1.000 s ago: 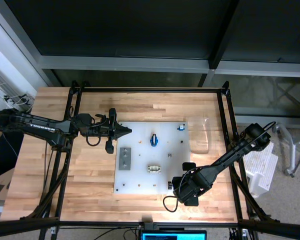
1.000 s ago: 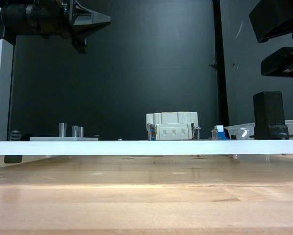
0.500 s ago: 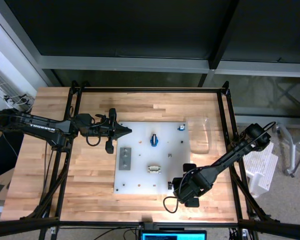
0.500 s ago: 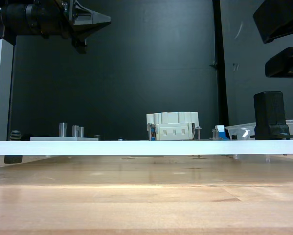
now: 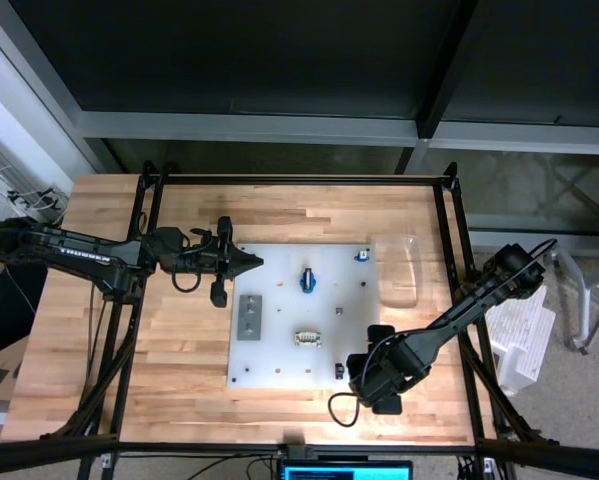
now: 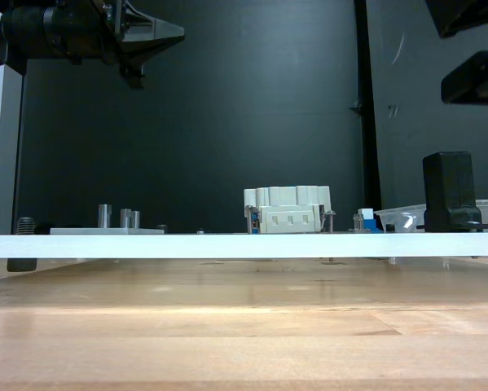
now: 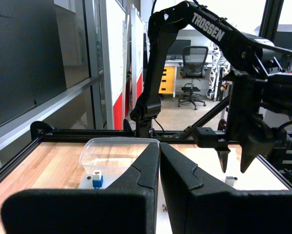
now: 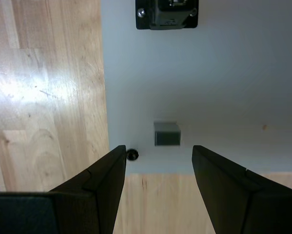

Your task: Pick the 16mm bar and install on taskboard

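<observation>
Right gripper [image 8: 158, 151], fingers spread, hovers over the taskboard [image 5: 269, 340] lower-right corner. It is cut off at low view's upper right, higher than before. Left gripper [image 5: 251, 262] pressed together, upper left, unmoved.

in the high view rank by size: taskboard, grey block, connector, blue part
taskboard
grey block
connector and blue part: alike
The left gripper hovers over board's far left corner, right gripper over its near right corner.
</observation>
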